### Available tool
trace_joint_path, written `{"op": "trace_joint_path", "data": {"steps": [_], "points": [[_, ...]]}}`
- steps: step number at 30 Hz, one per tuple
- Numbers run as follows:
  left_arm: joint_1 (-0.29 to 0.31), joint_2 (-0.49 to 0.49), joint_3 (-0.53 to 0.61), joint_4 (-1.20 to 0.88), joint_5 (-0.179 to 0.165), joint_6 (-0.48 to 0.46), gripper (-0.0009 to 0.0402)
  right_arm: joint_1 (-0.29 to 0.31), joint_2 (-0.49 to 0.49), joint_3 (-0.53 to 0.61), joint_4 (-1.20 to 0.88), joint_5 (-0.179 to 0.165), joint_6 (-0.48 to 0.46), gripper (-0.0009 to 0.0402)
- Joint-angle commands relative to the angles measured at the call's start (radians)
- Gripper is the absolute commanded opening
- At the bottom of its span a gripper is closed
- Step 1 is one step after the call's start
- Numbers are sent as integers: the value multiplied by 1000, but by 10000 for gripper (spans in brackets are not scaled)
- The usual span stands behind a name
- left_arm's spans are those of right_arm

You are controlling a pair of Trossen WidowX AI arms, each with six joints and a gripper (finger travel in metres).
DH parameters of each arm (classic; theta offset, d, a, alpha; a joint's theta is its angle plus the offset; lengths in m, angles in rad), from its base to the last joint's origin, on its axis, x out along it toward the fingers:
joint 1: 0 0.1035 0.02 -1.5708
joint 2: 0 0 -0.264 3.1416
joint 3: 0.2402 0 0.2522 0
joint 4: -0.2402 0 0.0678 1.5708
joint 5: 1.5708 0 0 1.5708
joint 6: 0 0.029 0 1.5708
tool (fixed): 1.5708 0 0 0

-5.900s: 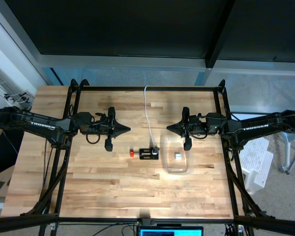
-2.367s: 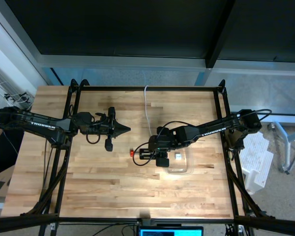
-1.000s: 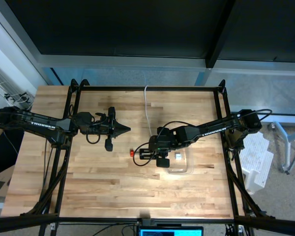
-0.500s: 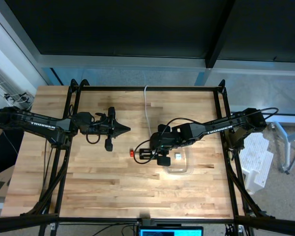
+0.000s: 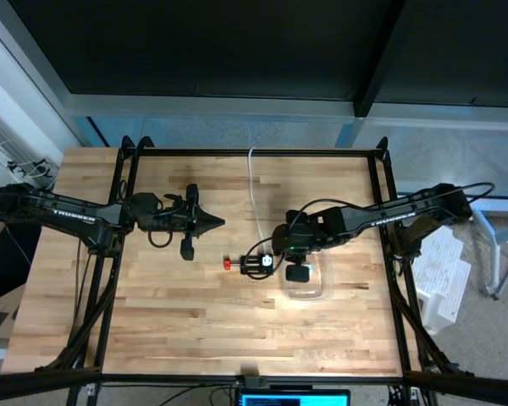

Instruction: Remove the power plug from the receptacle and place in the container

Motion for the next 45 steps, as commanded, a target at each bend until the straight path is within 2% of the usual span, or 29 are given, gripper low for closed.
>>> {"op": "trace_joint_path", "data": {"steps": [1, 9, 15, 20, 31, 36, 41, 45], "points": [[0, 0, 0, 0, 0, 0, 0, 1, -25, -60, -6, 1, 0, 0], [0, 0, 0, 0, 0, 0, 0, 3, -70, -212, 39, 1, 5, 0], [0, 0, 0, 1, 0, 0, 0, 5, -82, -269, 80, 2, 8, 9], [0, 0, 0, 0, 0, 0, 0, 6, -84, -283, 104, 2, 8, 52], [0, 0, 0, 0, 0, 0, 0, 6, -98, -280, 106, 1, 11, 189], [0, 0, 0, 0, 0, 0, 0, 6, -108, -279, 105, 1, 10, 239], [0, 0, 0, 0, 0, 0, 0, 5, -137, -263, 82, 1, 11, 262], [0, 0, 0, 0, 0, 0, 0, 3, -174, -206, 35, 4, 11, 252]]}}
